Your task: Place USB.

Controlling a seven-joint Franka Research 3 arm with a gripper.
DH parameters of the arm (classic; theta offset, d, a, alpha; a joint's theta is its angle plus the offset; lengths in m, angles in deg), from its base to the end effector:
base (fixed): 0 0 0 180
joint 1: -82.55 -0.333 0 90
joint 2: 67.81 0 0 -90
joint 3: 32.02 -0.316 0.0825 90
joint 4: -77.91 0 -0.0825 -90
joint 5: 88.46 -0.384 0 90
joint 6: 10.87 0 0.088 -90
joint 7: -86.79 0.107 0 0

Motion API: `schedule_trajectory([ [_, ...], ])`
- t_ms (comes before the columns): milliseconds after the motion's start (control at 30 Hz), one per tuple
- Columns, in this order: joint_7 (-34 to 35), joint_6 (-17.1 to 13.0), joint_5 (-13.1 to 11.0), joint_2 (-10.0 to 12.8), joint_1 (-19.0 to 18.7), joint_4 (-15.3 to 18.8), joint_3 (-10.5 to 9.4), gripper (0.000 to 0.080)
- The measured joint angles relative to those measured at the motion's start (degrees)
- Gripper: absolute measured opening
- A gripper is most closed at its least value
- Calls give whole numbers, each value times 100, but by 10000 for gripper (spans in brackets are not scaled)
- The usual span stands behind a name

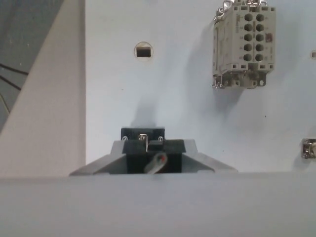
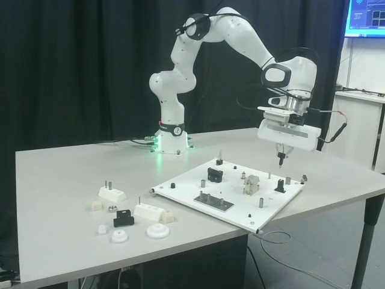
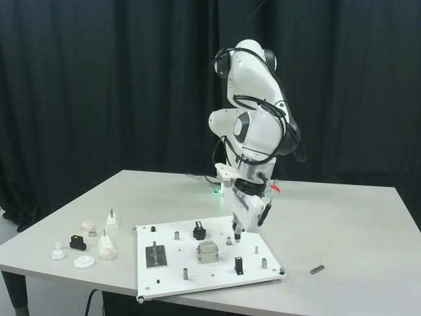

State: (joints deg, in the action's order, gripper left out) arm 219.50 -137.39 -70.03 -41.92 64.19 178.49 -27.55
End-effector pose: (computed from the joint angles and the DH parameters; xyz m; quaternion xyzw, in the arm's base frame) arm 0.6414 0.1523 0.3150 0.5862 -0.7970 0.1394 0.0419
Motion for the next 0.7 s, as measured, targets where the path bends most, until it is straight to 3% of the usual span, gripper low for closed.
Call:
schedule_trajectory([
  [700, -67, 0, 23, -9, 8, -41, -2, 65],
])
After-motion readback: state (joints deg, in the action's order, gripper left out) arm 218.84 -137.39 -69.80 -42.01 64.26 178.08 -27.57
